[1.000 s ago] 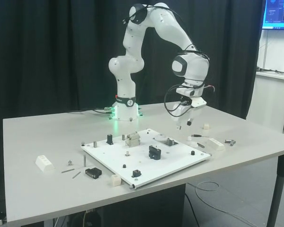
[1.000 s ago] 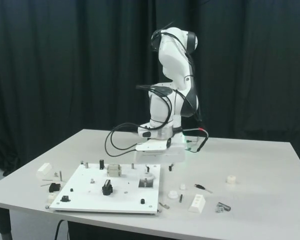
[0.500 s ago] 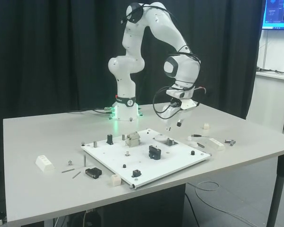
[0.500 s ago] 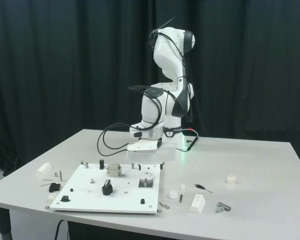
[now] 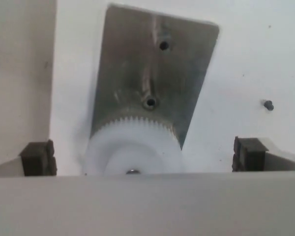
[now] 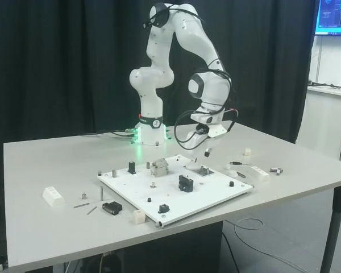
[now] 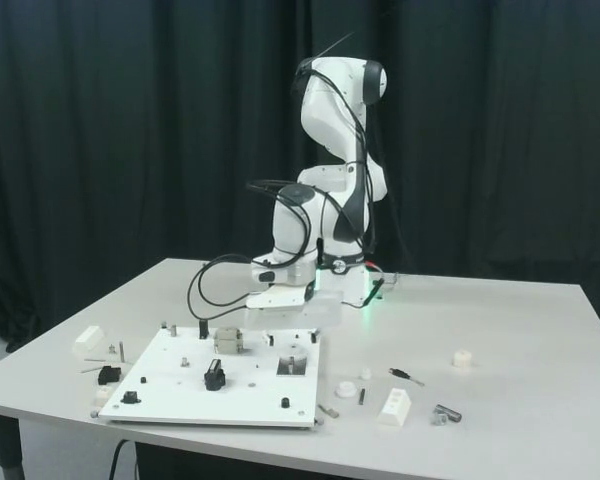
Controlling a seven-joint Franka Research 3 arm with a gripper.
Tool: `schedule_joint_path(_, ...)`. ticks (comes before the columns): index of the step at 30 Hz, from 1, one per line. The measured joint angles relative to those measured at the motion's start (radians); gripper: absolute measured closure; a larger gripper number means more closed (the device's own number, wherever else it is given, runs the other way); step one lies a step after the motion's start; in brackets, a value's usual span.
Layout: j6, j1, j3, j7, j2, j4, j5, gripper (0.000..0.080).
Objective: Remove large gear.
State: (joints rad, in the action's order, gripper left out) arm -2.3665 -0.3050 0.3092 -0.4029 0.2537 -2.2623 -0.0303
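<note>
Large white toothed plastic gear point(image 5: 132, 150) sits on a dull grey rectangular metal plate point(image 5: 152, 73) set into the flat white assembly board point(image 6: 210, 196), its fine teeth crisp along the upper rim and a small metal pin showing at its hub. In the wrist view the gear's lower half is cut off by the camera housing, which fills the bottom of the frame. The white robot arm's two-finger gripper point(image 5: 142, 156) hovers above the gear, its black ribbed fingertips point(image 5: 38, 158) spread wide and apart from the gear on either side, holding nothing. Two dark screw holes mark the scuffed plate. From the first room view the gear is barely distinguishable behind a small grey block; in the second room view it point(image 7: 295, 352) shows as a pale disc beneath the gripper point(image 7: 285, 336). Small loose parts on the grey table point(image 6: 40, 165) are too small to identify.
</note>
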Motion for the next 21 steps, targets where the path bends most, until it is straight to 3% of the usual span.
schedule_joint_path(10,-0.056,0.018,0.001,0.019,-0.004,-0.046,0.000,0.0003)
schedule_joint_path(21,-0.079,0.022,0.003,0.026,-0.022,-0.082,0.000,0.0003)
